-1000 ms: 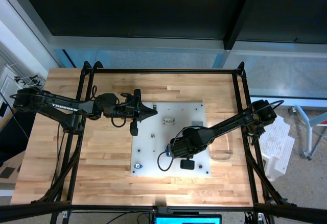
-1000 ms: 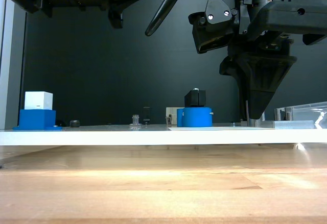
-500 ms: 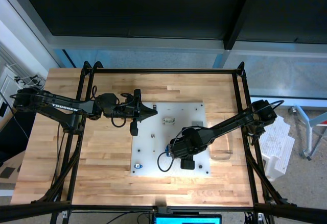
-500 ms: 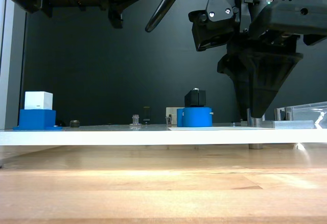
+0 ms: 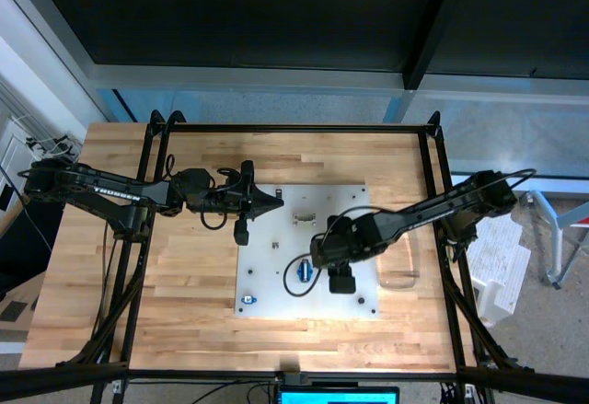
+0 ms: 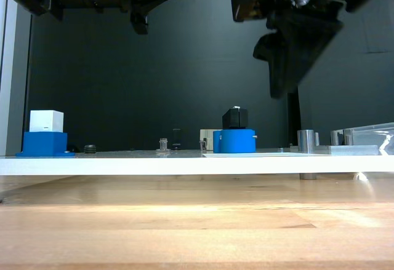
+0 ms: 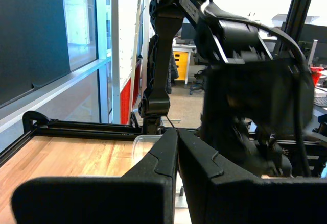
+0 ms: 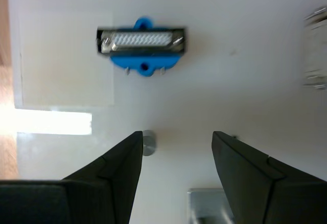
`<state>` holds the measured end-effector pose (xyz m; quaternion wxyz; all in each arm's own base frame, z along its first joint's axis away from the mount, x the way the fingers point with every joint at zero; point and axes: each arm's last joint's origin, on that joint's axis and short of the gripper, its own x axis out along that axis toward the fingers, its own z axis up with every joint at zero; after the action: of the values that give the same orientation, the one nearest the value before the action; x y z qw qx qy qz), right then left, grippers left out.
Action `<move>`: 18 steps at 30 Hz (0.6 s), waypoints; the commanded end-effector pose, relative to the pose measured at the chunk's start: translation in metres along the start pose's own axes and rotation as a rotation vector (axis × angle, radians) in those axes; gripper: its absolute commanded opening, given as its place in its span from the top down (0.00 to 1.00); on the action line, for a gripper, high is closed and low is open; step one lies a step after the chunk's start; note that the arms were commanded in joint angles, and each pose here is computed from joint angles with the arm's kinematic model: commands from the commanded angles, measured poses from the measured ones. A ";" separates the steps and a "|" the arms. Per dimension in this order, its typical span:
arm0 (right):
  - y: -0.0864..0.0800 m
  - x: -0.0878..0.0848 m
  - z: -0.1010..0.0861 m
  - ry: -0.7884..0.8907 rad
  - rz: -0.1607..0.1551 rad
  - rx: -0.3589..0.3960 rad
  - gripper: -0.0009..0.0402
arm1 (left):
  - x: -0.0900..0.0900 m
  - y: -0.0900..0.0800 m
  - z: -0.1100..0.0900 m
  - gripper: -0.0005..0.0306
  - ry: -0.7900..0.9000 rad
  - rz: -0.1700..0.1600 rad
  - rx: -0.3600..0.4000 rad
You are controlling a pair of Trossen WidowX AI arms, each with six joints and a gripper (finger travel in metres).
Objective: Pick the 16mm cylinder and install on the taskboard
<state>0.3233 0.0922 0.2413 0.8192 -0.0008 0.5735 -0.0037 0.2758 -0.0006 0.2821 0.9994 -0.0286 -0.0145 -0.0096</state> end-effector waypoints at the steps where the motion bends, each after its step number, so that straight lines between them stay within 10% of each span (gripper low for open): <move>1: -0.010 -0.016 0.000 -0.044 0.006 0.005 0.58 | 0.000 0.000 0.000 0.98 0.000 0.000 0.000; 18: -0.064 -0.069 -0.029 -0.501 0.001 0.043 0.96 | 0.000 0.000 0.000 0.98 0.000 0.000 0.000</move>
<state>0.2752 0.0299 0.2935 0.9266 0.0154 0.3755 -0.0152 0.2758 -0.0006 0.2821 0.9994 -0.0286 -0.0143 -0.0096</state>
